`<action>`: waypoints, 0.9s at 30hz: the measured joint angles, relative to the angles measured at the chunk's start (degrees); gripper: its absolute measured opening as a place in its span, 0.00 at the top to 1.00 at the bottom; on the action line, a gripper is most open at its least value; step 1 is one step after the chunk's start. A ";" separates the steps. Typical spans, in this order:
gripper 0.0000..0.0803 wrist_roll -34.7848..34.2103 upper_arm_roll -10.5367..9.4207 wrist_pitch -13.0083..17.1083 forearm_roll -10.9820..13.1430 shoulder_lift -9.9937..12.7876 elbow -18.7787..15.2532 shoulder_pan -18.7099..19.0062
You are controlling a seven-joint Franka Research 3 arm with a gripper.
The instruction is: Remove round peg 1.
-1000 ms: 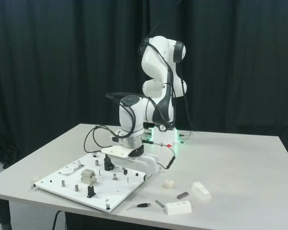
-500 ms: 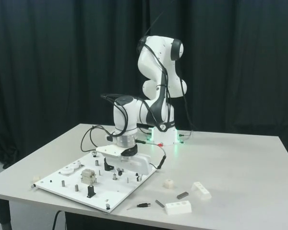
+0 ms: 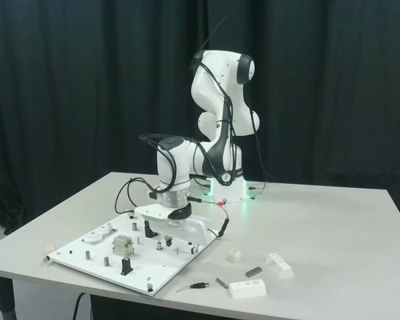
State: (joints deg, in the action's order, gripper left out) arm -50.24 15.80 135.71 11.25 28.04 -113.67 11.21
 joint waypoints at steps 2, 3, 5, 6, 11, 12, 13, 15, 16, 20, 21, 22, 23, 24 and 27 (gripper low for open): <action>0.00 0.00 0.00 0.32 0.01 0.00 -0.20 0.00; 0.00 0.00 -0.01 0.49 0.01 0.00 -0.29 0.00; 0.00 0.00 -0.03 0.83 0.01 0.00 -0.44 0.00; 0.00 0.00 -0.04 1.01 0.01 0.01 -0.51 0.00; 0.00 0.04 -0.19 1.74 0.01 0.02 -0.89 0.00; 0.00 0.09 -0.24 1.99 0.01 0.02 -1.02 0.01; 0.00 0.15 -0.28 2.23 0.01 0.02 -1.16 0.01; 0.00 0.30 -0.37 2.60 0.01 0.02 -1.47 0.02; 0.00 0.38 -0.41 2.77 0.01 0.02 -1.60 0.02; 0.00 0.97 -0.52 3.51 0.01 0.07 -2.08 0.02; 0.00 1.05 -0.53 3.59 0.01 0.09 -2.16 0.02; 0.00 1.07 -0.53 3.65 0.01 0.11 -2.24 0.02; 0.00 1.08 -0.53 3.72 0.01 0.12 -2.32 0.02; 0.00 1.08 -0.53 3.81 0.01 0.12 -2.42 0.02; 0.00 1.08 -0.53 4.29 0.01 0.12 -2.72 0.02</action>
